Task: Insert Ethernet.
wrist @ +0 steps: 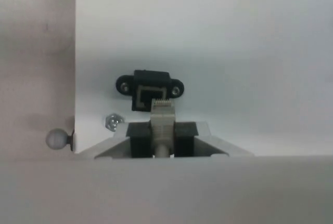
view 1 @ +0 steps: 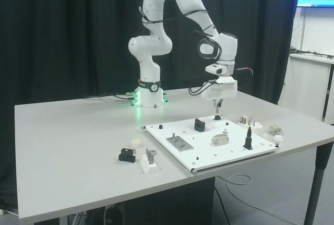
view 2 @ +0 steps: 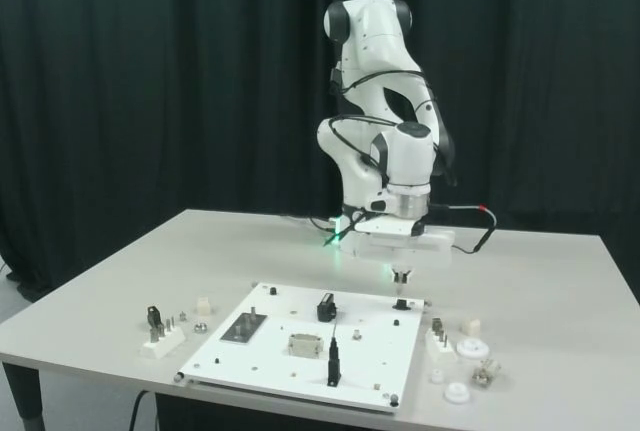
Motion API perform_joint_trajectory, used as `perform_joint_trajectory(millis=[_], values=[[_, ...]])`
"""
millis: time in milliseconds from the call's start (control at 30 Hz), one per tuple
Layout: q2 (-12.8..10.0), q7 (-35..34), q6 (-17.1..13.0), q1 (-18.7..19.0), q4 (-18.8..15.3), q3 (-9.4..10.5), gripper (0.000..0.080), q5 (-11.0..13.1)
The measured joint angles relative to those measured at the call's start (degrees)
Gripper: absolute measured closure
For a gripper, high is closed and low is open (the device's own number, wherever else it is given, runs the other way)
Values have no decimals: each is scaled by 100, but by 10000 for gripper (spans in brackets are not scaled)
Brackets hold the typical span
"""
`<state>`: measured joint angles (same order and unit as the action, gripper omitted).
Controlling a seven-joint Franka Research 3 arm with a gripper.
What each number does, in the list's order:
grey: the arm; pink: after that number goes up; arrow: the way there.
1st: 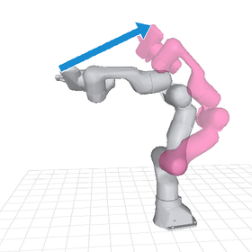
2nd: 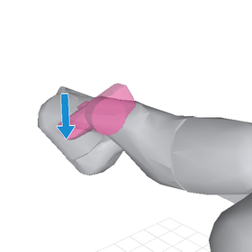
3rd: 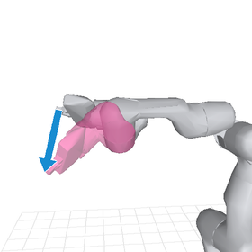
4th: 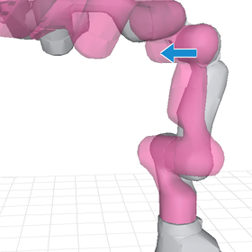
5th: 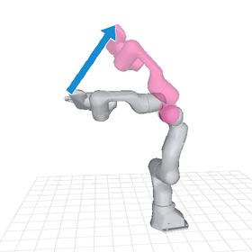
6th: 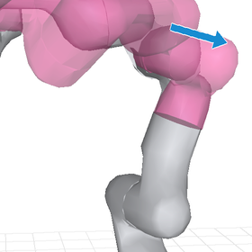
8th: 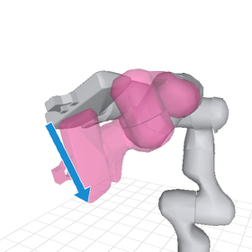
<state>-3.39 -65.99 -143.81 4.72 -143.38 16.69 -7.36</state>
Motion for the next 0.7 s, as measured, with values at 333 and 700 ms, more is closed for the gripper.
perform_joint_trajectory(millis=[333,700], values=[[133,0,155,0,2,0,718,16],[192,0,210,0,7,0,718,42]])
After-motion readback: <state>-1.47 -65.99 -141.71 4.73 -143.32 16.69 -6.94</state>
